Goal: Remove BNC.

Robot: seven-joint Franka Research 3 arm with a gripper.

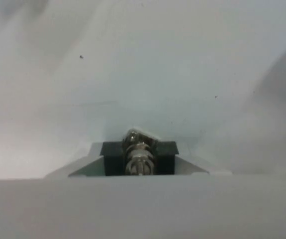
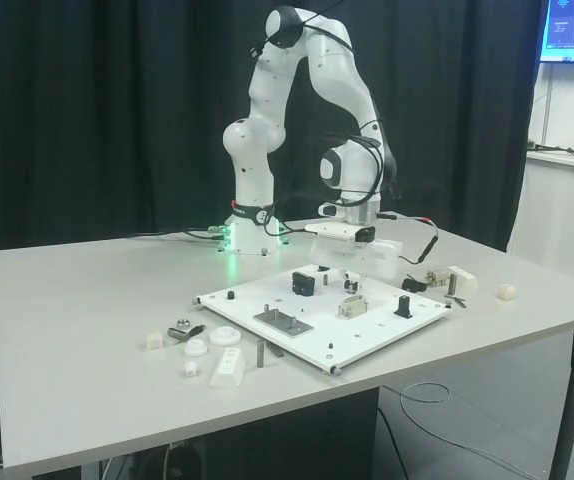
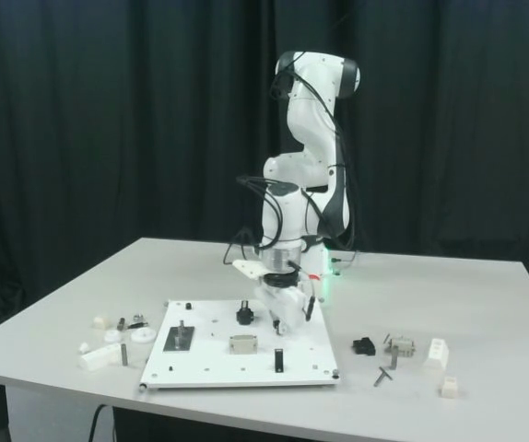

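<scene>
In the wrist view, the BNC (image 1: pixel 139 155) shows partly; gripper (image 3: pixel 283 324) fingers hidden.

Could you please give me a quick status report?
Tool low over white board. Metal BNC connector in black mount, still seated. Nothing blocking.

Even, soft overhead light fills both room views, leaving the black curtain (image 2: pixel 87 120) dark and faint shadows under the arm (image 3: pixel 301 184) on the tabletop (image 2: pixel 87 300). A green glow marks the arm's base. The wrist view is hazy, its connector (image 1: pixel 139 154) blurred.
</scene>
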